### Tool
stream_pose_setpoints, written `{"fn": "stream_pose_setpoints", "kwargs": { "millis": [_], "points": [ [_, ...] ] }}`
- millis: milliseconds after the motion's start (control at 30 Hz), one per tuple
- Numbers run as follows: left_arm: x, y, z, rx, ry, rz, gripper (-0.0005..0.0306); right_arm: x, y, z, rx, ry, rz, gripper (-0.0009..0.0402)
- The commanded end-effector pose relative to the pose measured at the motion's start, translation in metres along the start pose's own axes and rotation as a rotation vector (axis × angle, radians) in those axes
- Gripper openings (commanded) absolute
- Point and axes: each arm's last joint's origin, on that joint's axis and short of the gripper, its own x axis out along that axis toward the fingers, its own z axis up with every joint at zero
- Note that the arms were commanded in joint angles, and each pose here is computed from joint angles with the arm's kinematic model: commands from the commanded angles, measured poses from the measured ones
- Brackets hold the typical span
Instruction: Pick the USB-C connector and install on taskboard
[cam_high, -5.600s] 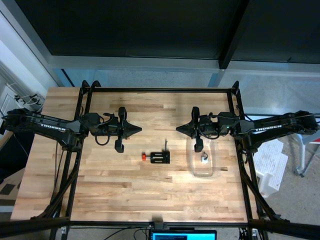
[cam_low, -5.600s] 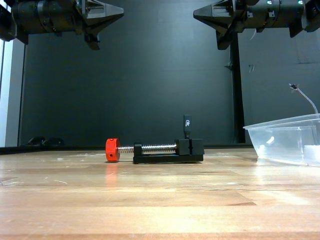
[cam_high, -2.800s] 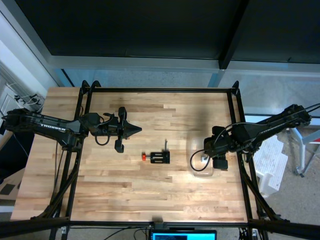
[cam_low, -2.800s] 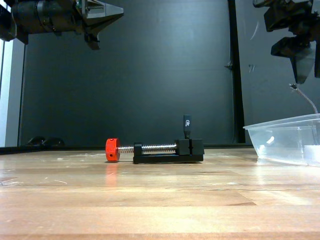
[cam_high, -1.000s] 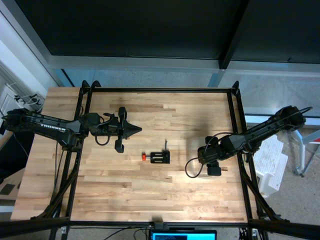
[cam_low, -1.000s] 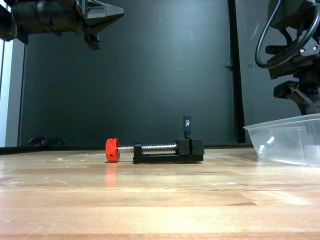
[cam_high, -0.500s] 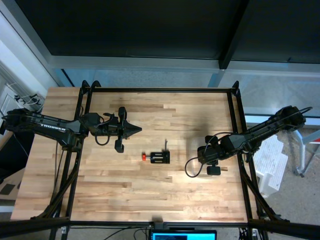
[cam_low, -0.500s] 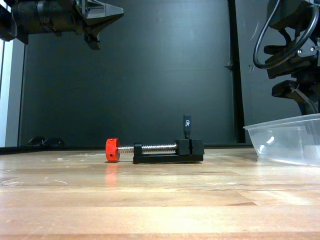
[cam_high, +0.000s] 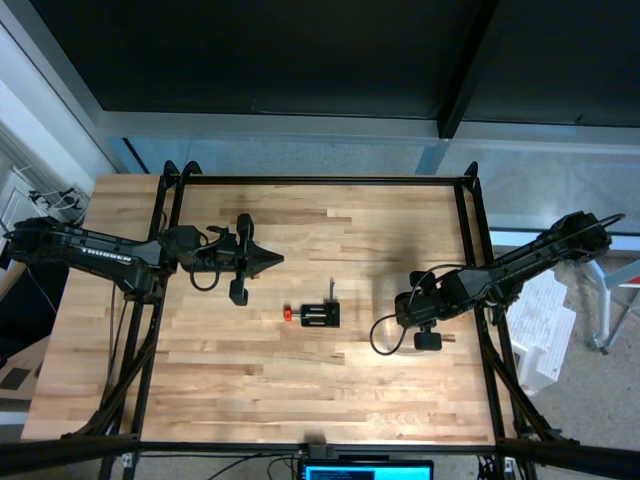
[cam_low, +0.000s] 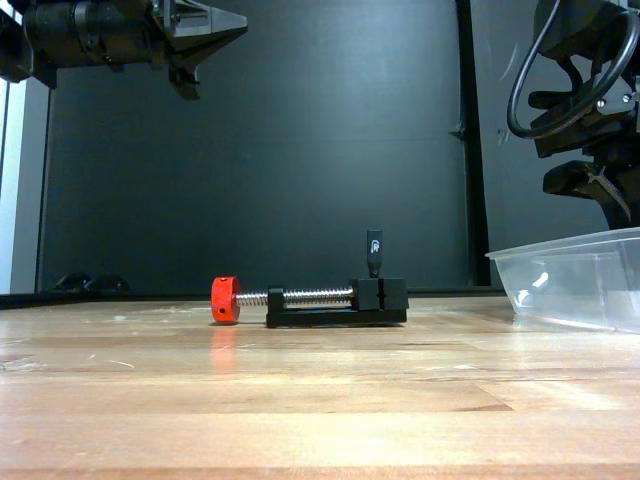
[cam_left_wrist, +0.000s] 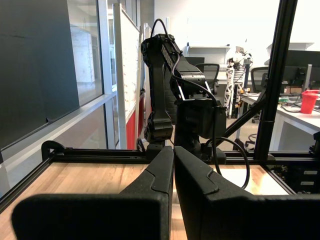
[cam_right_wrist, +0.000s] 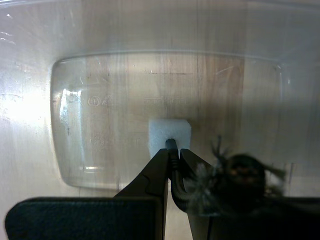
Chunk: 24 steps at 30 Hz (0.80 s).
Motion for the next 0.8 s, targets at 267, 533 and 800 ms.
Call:
{"fn": "stream_pose_setpoints", "kwargs": {
  "millis": [267,533,800],
  "points": [
    [0.0,0.0,0.0,0.0,0.0,0.0,0.0,-0.005,0.0,0.001,-0.003,-0.003,0.001,0.0],
    [0.0,0.0,0.0,0.0,0.0,0.0,0.0,-0.018,-0.002,0.002,-0.008,-0.012,0.005,0.0],
    [0.0,0.0,0.0,0.0,0.0,0.0,0.0,-0.05,-0.005,0.006,-0.002,-0.023,0.008,0.0]
  ]
}}
